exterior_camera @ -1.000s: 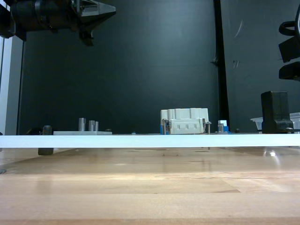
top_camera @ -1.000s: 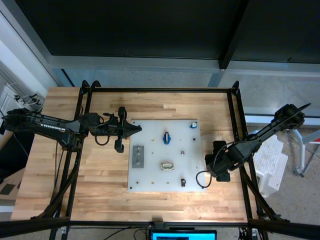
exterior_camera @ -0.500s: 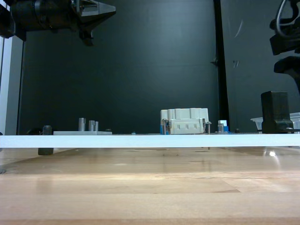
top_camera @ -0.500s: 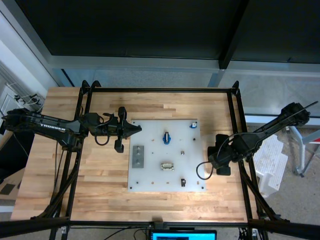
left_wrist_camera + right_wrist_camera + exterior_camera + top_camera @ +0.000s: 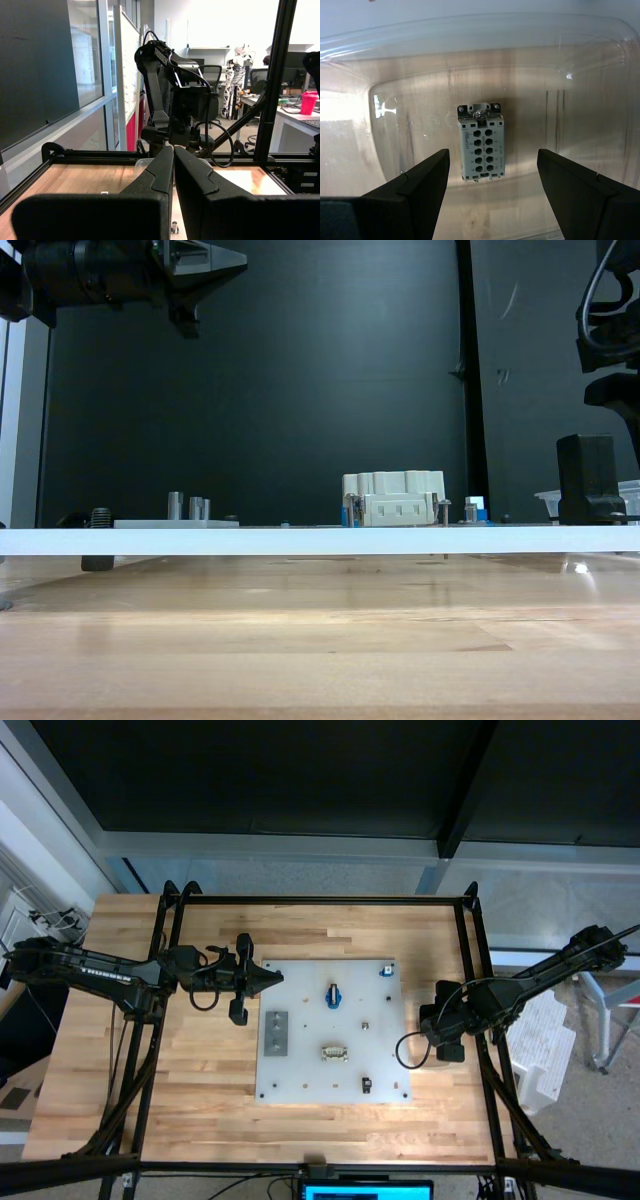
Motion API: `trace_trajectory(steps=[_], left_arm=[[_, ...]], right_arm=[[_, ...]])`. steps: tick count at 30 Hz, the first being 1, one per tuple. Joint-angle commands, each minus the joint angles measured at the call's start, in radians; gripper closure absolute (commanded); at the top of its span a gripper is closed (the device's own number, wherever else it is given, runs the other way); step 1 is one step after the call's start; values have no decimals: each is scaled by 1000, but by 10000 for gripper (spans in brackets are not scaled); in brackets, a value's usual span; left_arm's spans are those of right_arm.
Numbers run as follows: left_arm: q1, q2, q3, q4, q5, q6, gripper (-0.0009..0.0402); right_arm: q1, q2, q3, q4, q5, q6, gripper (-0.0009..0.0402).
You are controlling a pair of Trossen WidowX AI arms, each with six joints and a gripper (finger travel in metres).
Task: Pick the HAN10E connector and install on the hub
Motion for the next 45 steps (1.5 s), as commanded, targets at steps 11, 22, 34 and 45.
trace_trajectory(steps=[11, 22, 34, 45], left_arm=[[0, 0, 0, 0, 0, 0, 393], [0, 0, 0, 0, 0, 0, 393], [0, 0, 0, 0, 0, 0, 393], [0, 0, 0, 0, 0, 0, 393]], right_arm=[[-11, 32, -95, 148, -52, 8, 148], [-18, 54, -136, 206, -52, 32, 150], [-17, 69, -167, 250, -61, 36, 166], [-18, 68, -167, 249, -52, 42, 258]])
